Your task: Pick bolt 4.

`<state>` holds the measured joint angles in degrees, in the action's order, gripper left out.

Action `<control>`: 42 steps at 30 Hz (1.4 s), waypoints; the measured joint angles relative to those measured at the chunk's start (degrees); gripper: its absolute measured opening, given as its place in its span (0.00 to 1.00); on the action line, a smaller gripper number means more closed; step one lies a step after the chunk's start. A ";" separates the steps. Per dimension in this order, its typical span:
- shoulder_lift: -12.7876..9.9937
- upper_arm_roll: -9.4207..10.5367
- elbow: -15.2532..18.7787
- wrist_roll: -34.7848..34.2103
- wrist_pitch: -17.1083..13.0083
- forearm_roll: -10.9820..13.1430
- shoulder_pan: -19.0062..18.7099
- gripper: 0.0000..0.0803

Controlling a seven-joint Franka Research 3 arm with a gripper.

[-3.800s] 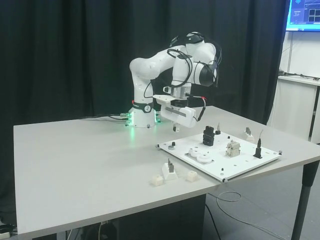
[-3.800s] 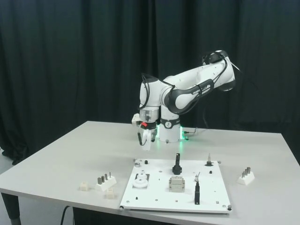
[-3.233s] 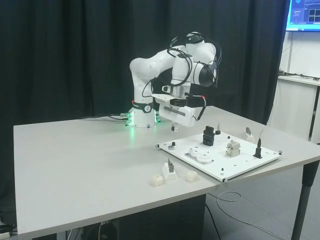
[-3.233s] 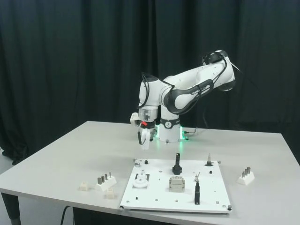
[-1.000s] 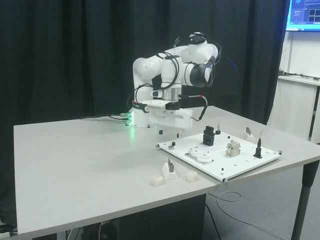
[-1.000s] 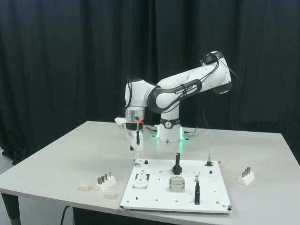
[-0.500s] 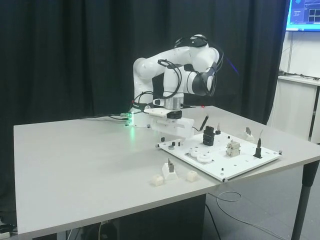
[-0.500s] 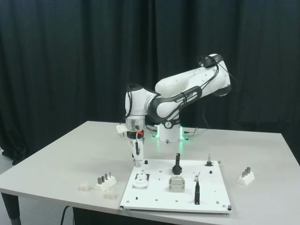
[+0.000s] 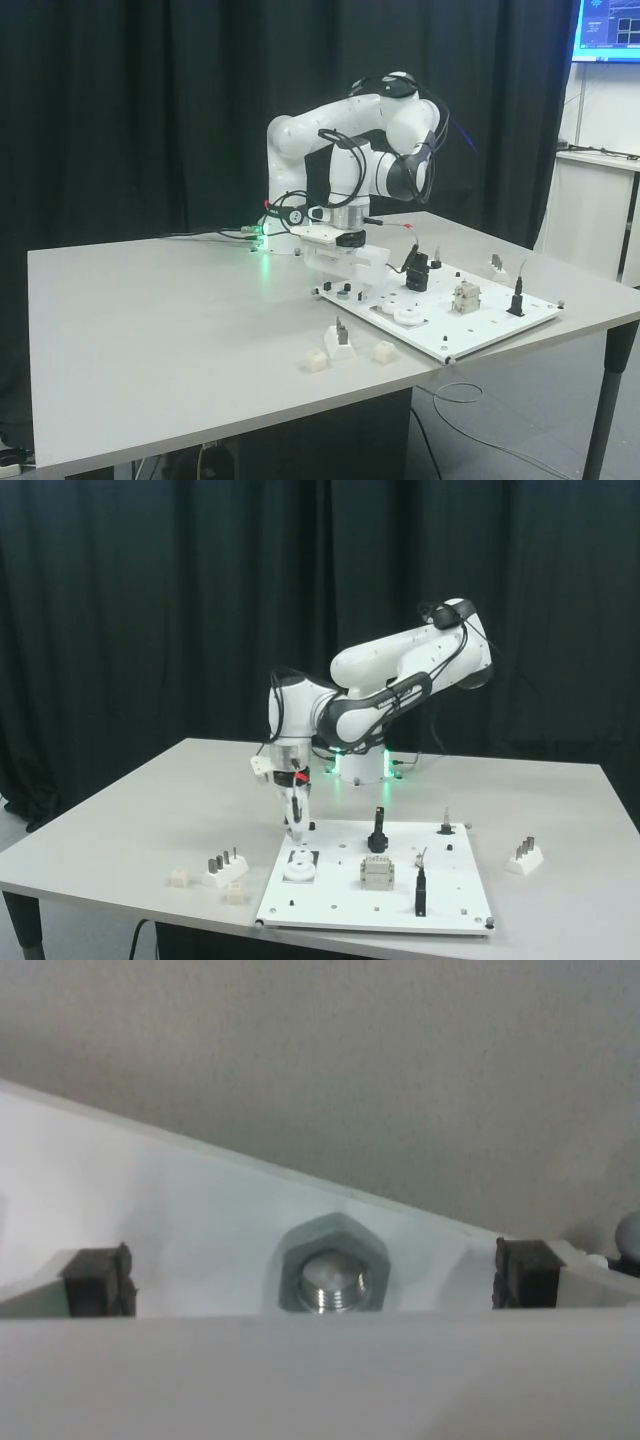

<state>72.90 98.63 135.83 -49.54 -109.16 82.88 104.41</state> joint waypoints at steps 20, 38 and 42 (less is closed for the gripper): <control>0.14 0.90 -0.05 0.01 0.01 0.21 -0.04 1.00; 0.14 0.91 -0.06 0.01 0.12 0.95 -0.04 0.28; 0.14 0.88 -0.06 0.01 0.16 1.00 -0.03 0.28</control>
<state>73.04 99.51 135.77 -49.53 -109.00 83.88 104.38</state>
